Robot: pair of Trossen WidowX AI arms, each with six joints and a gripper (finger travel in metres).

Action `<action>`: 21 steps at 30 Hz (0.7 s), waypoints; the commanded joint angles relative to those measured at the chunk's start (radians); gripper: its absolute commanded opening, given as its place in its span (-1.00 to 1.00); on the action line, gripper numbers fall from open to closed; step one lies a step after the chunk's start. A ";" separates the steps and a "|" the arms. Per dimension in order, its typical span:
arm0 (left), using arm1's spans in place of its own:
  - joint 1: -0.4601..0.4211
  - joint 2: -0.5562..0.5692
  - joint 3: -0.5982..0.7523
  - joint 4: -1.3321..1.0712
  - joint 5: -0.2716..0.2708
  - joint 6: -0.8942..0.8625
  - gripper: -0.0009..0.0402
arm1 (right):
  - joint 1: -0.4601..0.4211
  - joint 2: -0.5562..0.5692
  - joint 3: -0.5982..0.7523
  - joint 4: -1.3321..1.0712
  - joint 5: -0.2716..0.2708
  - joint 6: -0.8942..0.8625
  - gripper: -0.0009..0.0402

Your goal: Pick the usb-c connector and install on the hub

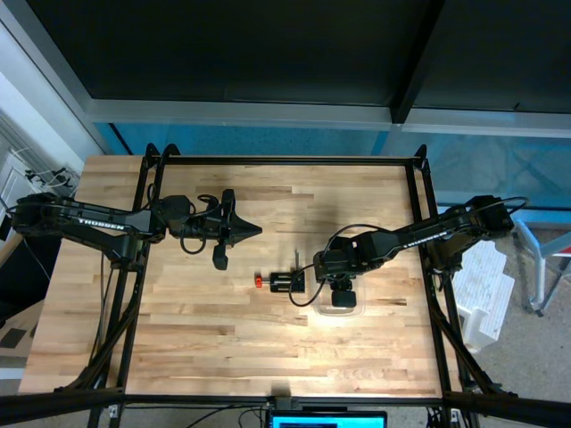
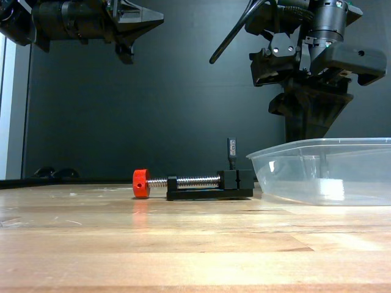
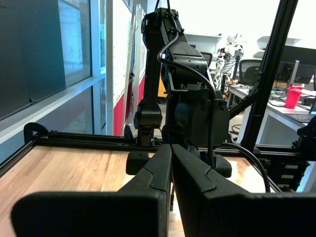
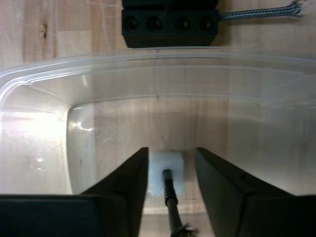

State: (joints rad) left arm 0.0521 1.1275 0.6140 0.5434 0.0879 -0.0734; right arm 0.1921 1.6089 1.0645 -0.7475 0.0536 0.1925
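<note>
Poised at the pick, with the right gripper [image 4: 171, 154] spread open over the clear tray [image 4: 39, 74], the white usb-c connector [image 4: 167, 170] lying free just beneath and between its fingers, and the left gripper [image 3: 171, 147] pinched closed on nothing, aloft well clear of the tray; to follow, by the look of it, lowering straight down and clamping.

High looks down from near edge, low level at tabletop; both show clamp [image 2: 195, 183] and tub [image 2: 293, 177]
</note>
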 commanded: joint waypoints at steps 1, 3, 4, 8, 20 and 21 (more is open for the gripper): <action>0.000 0.000 0.000 0.000 0.000 0.000 -0.96 | 0.000 -0.012 0.001 -0.002 0.006 0.000 -0.10; 0.000 0.000 0.000 0.000 0.000 0.000 -0.96 | 0.000 -0.023 0.001 -0.005 0.006 0.000 -0.03; 0.000 0.000 0.000 0.000 0.000 0.000 -0.96 | 0.000 -0.031 0.001 -0.009 0.007 0.000 -0.01; 0.000 0.000 0.000 0.000 0.000 0.000 -0.96 | 0.000 -0.058 0.000 -0.032 0.007 0.001 0.02; 0.000 0.000 0.000 0.000 0.000 0.000 -0.96 | 0.005 -0.139 -0.030 -0.078 0.011 0.005 0.02; 0.000 0.000 0.000 0.000 0.001 0.000 -0.96 | 0.005 -0.147 -0.038 -0.078 0.011 0.005 0.02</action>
State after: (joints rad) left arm 0.0521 1.1275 0.6144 0.5438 0.0883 -0.0734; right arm 0.1963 1.4704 1.0374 -0.8265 0.0643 0.1967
